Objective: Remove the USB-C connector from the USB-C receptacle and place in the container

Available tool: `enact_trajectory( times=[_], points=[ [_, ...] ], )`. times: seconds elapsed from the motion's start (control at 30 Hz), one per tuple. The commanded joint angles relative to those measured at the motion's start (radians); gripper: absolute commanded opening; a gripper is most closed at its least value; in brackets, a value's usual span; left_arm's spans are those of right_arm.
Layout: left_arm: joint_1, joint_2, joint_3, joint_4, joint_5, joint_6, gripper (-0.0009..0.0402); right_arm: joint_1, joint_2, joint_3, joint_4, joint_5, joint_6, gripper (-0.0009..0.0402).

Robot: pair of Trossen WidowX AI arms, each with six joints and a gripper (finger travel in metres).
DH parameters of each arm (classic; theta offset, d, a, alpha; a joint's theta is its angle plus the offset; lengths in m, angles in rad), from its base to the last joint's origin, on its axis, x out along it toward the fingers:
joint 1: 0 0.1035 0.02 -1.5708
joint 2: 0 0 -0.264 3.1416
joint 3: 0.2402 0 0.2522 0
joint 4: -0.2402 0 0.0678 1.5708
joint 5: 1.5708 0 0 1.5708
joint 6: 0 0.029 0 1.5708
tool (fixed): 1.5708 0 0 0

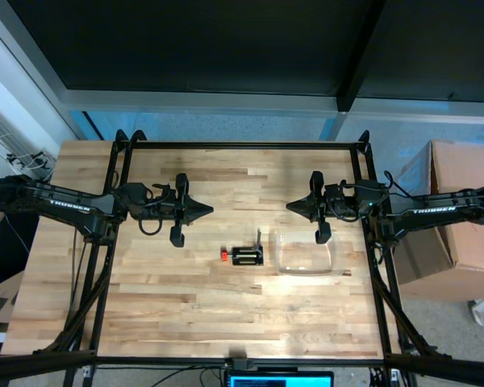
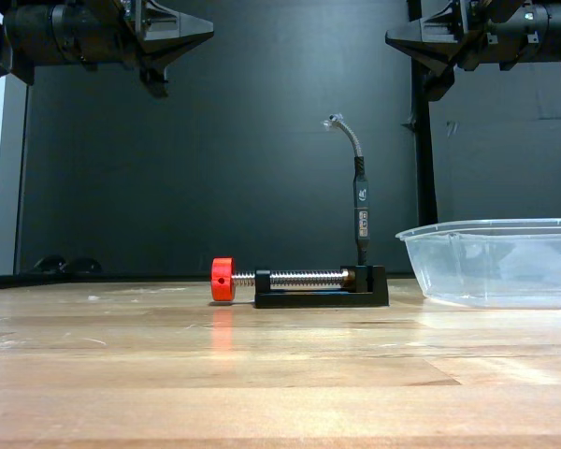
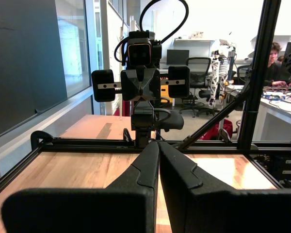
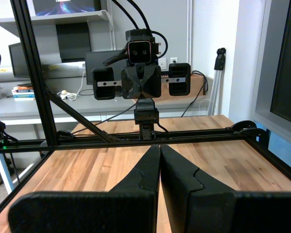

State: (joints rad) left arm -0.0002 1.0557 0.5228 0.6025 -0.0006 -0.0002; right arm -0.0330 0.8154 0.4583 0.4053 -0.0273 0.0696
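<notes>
The USB-C connector (image 2: pixel 362 213) stands upright in the receptacle on a small black fixture (image 2: pixel 322 285) with a red knob, its braided cable stub curling up; from above it shows at the fixture (image 1: pixel 247 256) as a thin cable (image 1: pixel 259 237). The clear plastic container (image 1: pixel 306 253) sits just right of the fixture, its wall (image 2: pixel 505 267) low on the table. My left gripper (image 1: pixel 210 210) hovers high at the back left, shut and empty, fingertips (image 3: pixel 159 145) together. My right gripper (image 1: pixel 290 206) hovers high at the back right, shut and empty, fingertips (image 4: pixel 159 148) touching.
A black frame rail (image 1: pixel 242 146) runs along the far edge of the wooden table, with uprights at the sides. A cardboard box (image 1: pixel 460 222) stands off the table to the right. The grippers face each other across the gap above the fixture.
</notes>
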Motion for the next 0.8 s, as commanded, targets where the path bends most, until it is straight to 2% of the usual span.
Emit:
enact_trajectory(
  times=[0.03,0.23,0.37,0.67,0.8],
  points=[
    [0.000,0.000,0.000,0.000,0.000,0.000,0.0000,0.000,0.000,0.000,0.000,0.000,0.000,0.0000],
    [0.000,0.000,0.000,0.000,0.000,0.000,0.0000,0.001,0.005,0.005,0.005,-0.005,0.004,0.0000],
    [0.000,0.000,0.000,0.000,0.000,0.000,0.0000,0.010,0.029,0.053,-0.068,-0.060,0.005,0.0000],
    [0.000,0.000,0.000,0.000,0.000,0.000,0.0000,0.101,0.191,0.321,-0.547,-0.060,0.000,0.0000],
    [0.000,0.000,0.000,0.000,0.000,0.000,0.0000,0.149,0.281,0.449,-0.743,-0.040,0.001,0.0000]
  ],
)
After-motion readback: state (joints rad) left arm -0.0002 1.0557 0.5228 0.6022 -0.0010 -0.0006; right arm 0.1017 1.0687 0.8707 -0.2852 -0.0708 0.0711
